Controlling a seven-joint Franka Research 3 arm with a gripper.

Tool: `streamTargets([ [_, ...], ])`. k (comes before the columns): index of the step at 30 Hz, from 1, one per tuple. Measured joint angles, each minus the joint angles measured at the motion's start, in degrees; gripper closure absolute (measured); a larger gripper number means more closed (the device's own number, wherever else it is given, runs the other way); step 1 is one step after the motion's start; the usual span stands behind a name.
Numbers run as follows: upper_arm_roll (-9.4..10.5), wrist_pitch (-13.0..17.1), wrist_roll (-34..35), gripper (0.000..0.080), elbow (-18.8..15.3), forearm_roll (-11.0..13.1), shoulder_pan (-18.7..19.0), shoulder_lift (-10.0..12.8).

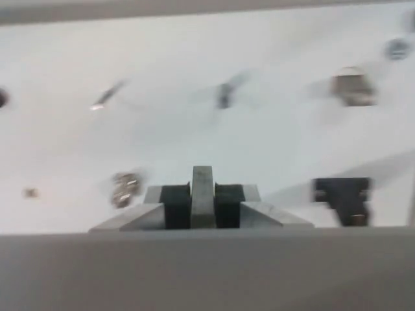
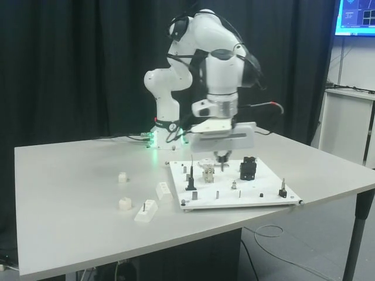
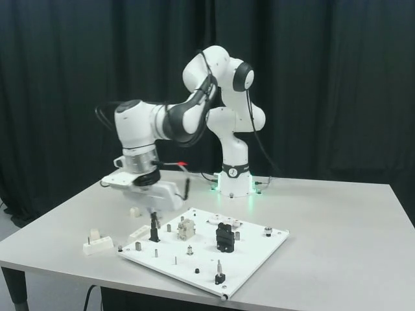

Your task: Insert square peg 2.

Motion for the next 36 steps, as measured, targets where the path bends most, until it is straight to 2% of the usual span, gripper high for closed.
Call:
streamTargets([
  [6,0.00,1.7,0.3,0.0728,-1.1,0.0,3.8,-0.8],
  [19,-0.13,7.0,6.0,0.0728,-5.9,-1.1,10.7,-2.3],
  [36,-0.09,15.4,14.0,0.0728,-13.0,-7.2,16.8,-4.1],
])
